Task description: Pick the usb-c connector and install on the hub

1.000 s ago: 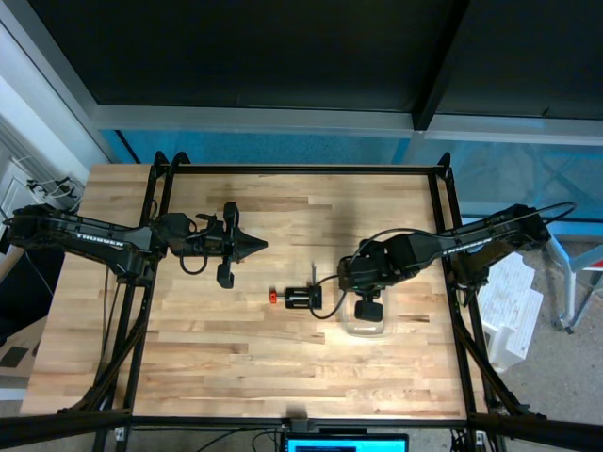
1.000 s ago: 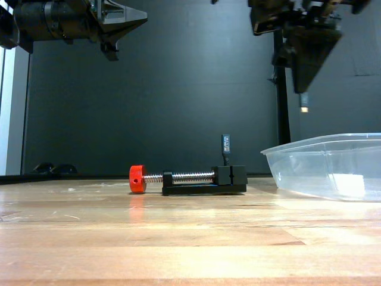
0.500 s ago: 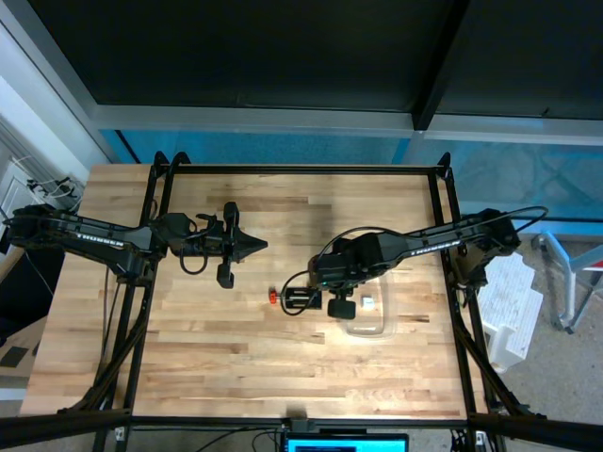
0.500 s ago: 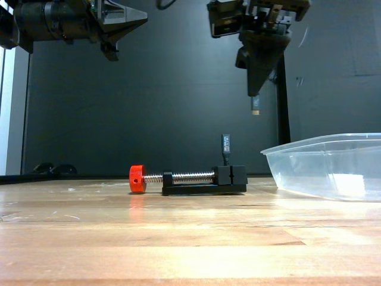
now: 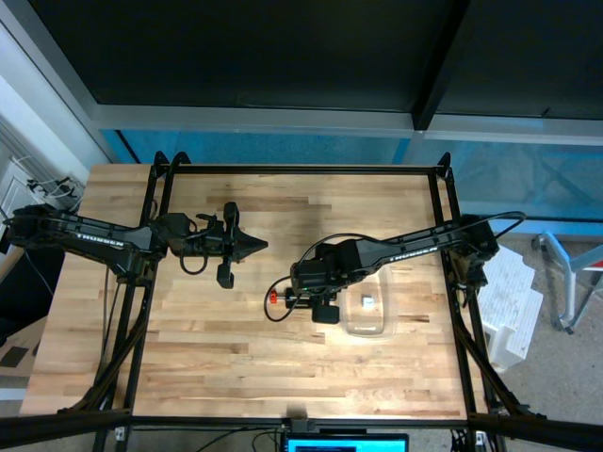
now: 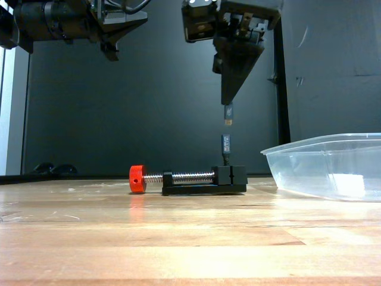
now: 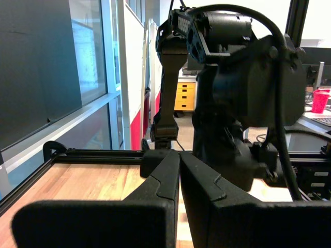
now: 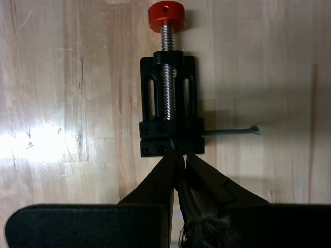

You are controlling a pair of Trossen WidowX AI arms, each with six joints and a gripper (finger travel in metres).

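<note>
Black right gripper (image 6: 228,102) clamps the usb-c connector (image 6: 228,114) just above the hub (image 6: 225,145); left gripper (image 5: 259,245), fingers together, hovers leftward.

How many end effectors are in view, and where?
2. The left end effector hangs shut above the table at left. The right end effector holds the usb-c connector just above the hub, clear of it.

Black left gripper (image 5: 260,245), black right gripper (image 6: 228,102). Dark usb-c connector (image 6: 228,113), pale tip. Dark hub (image 6: 225,145). Black vise (image 8: 168,119), red knob (image 8: 166,15), silver screw (image 8: 166,77). Clear tray (image 6: 321,156). Light wood table (image 5: 217,348), striped planks.
</note>
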